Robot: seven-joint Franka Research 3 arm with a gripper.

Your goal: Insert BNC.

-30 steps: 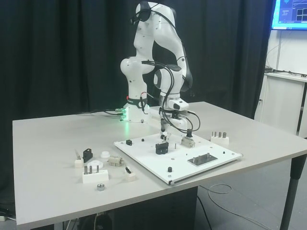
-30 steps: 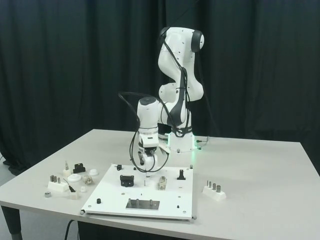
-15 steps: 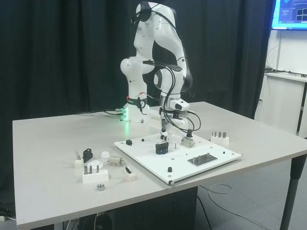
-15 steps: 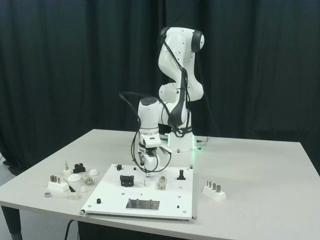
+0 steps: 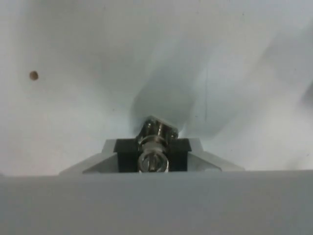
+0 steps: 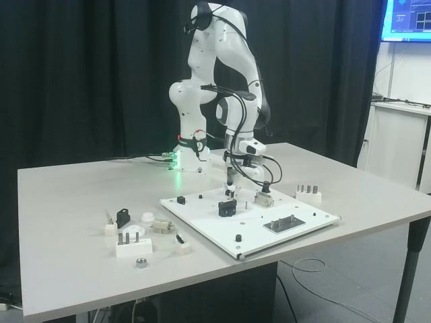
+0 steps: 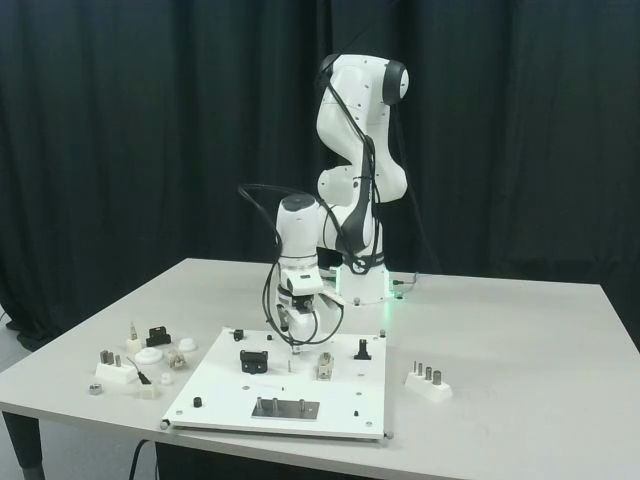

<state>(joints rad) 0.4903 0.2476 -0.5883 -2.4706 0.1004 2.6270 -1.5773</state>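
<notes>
Over the white board, at its far half, hangs my gripper, pointed straight down.

Item 1: gripper. Both fingers are pressed in on the BNC connector; in the wrist view its metal barrel sits between two black pads, end-on to the lens. In the first room view the gripper stands just above the board surface; I cannot tell whether the connector tip touches it.

Item 2: BNC connector. Held upright in my grip, above a bare white patch of the board, roughly at the board's centre-back. Too small to make out in either room view.

Item 3: board fittings, clock directions taken from my gripper in the second room view. Black block at 8 o'clock, near. Small grey connector housing at 4 o'clock, near. Black upright bracket at 3 o'clock. Grey plate with pegs at 6 o'clock, near the board's front edge.

Item 4: loose parts on the grey table. White block with three pegs at 4 o'clock, off the board. Cluster of small white and black pieces at 9 o'clock, well apart from the board.

Item 5: arm base. Green light at 1 o'clock, behind my wrist.
</notes>
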